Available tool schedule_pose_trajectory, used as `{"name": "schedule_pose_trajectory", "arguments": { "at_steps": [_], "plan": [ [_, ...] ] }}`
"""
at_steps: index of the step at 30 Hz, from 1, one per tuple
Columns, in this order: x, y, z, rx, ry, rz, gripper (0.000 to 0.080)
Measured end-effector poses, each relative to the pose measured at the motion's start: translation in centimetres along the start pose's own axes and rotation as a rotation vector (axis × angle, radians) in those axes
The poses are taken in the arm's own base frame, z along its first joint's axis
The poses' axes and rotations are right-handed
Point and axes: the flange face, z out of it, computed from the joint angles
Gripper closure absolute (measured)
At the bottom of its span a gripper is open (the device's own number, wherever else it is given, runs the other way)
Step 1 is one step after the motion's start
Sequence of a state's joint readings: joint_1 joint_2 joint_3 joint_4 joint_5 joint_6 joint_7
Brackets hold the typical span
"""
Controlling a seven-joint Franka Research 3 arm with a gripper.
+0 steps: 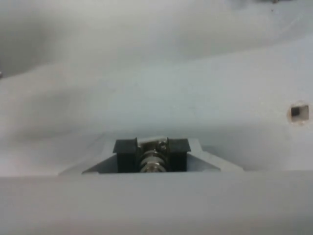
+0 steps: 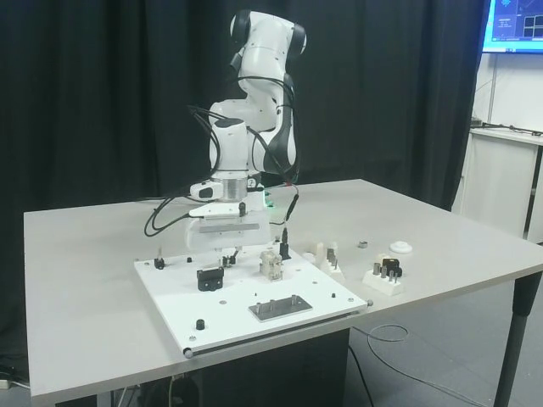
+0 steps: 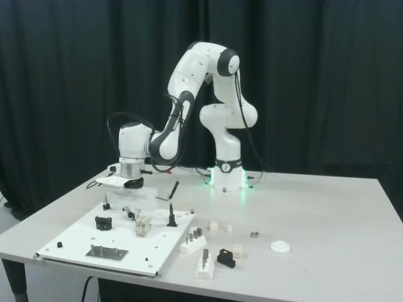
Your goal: Insert BNC.
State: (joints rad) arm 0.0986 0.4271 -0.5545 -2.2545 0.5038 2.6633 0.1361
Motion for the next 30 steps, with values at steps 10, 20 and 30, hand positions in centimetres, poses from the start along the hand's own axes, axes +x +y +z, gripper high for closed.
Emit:
{"name": "schedule_pose_trajectory", "arguments": {
  "at_steps": [10, 20, 30],
  "plan": [
    [0.06, 0.06, 0.0, 0.001, 0.004, 0.156, 0.0679],
    [0.09, 0.1, 0.02, 0.001, 0.006, 0.318, 0.0679],
    [0.1, 0.08, 0.04, -0.001, 0.009, 0.469, 0.0679]
  ]
}}
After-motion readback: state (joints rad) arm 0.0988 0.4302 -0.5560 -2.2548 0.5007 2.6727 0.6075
